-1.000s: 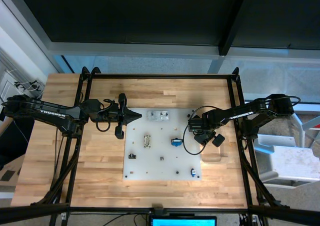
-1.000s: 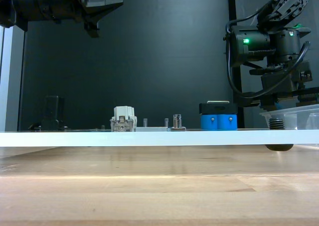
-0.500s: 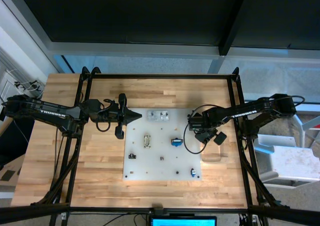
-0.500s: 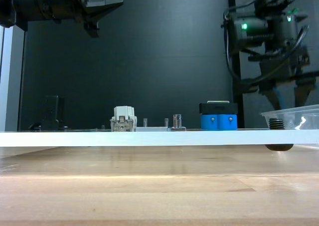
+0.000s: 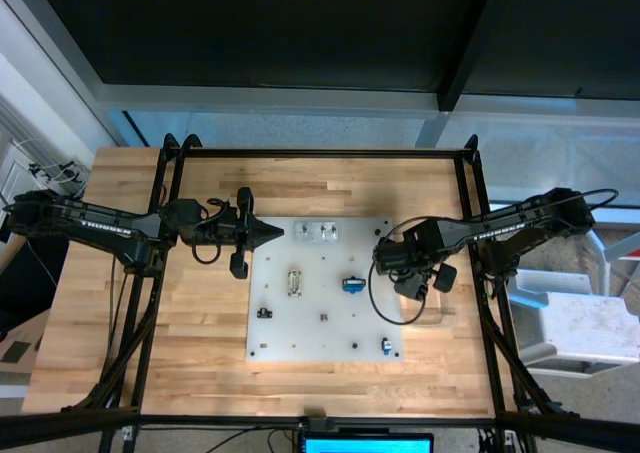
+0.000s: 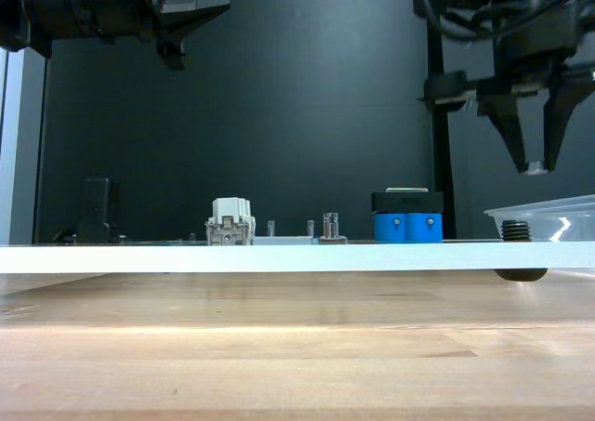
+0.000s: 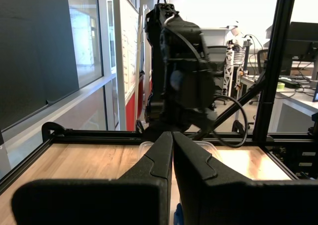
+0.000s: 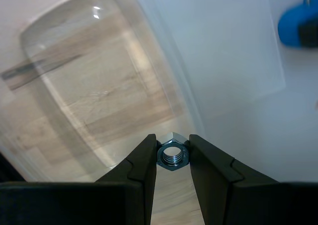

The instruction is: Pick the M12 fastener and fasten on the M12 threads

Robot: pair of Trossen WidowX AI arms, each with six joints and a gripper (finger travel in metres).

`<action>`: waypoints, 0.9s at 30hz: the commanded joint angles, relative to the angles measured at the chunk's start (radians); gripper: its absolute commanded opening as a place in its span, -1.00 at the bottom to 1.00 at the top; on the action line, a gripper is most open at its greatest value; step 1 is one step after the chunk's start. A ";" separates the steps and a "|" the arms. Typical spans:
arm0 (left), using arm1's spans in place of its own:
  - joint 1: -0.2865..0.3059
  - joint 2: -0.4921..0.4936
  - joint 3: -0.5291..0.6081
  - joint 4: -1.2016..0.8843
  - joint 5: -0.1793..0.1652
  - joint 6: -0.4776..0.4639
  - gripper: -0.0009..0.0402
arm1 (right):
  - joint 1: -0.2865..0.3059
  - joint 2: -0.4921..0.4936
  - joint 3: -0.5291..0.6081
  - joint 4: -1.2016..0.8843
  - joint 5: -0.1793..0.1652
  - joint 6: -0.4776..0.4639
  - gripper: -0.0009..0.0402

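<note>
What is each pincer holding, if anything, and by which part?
Right pincer, above the clear tray, grips the silver nut by opposite sides. Left pincer, at the board's left edge, holds nothing.

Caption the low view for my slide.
Right tool grips the silver nut above the clear tray and bare stud; left tool hangs shut, high at left.

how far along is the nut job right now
Done: the right pincer is shut on the silver nut, holding it above the clear tray. In hand: the carry to the stud. Left: the black stud shows bare ribs, so seating and turning the nut remain. The left pincer hangs shut, high at the board's left edge.
</note>
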 commanded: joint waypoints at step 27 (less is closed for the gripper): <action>0.000 0.000 0.000 0.000 0.000 0.000 -0.96 | 0.294 0.498 0.609 -0.132 0.000 -0.199 -0.69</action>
